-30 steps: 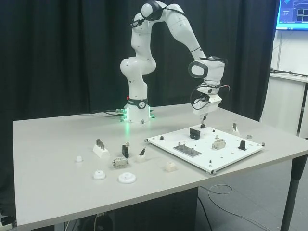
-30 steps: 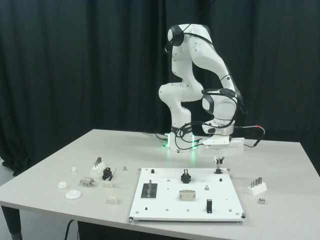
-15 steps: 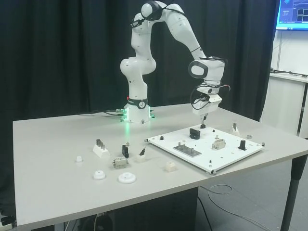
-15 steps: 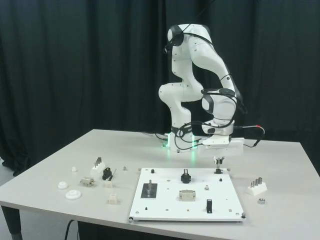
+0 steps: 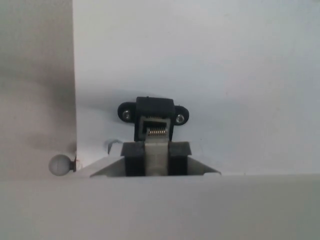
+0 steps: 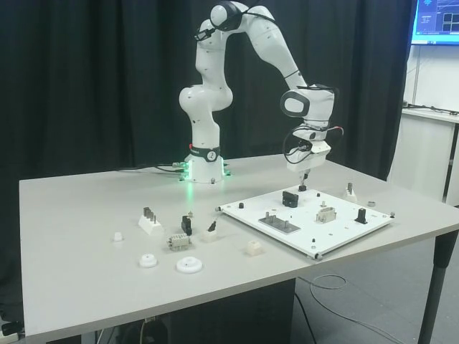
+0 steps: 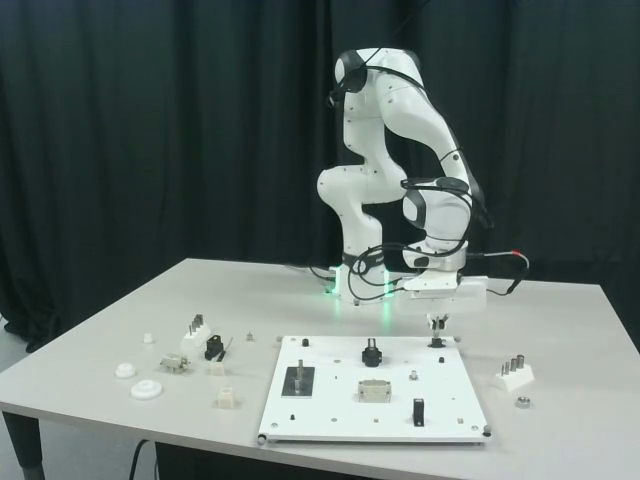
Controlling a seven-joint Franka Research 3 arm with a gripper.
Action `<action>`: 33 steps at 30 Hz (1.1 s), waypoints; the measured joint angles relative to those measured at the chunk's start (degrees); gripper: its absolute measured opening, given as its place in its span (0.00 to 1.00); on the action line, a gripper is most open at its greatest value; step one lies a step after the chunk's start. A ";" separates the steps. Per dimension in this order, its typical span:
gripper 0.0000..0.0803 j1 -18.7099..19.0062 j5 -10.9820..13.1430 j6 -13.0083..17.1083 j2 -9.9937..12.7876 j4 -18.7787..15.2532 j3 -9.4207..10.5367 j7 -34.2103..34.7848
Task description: Insert Ethernet.
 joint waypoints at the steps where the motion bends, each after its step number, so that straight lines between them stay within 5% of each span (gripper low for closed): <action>1: 0.11 0.00 0.02 0.00 0.00 0.00 0.00 0.00; 33: 0.11 -0.27 0.21 0.89 0.18 -0.11 0.31 0.16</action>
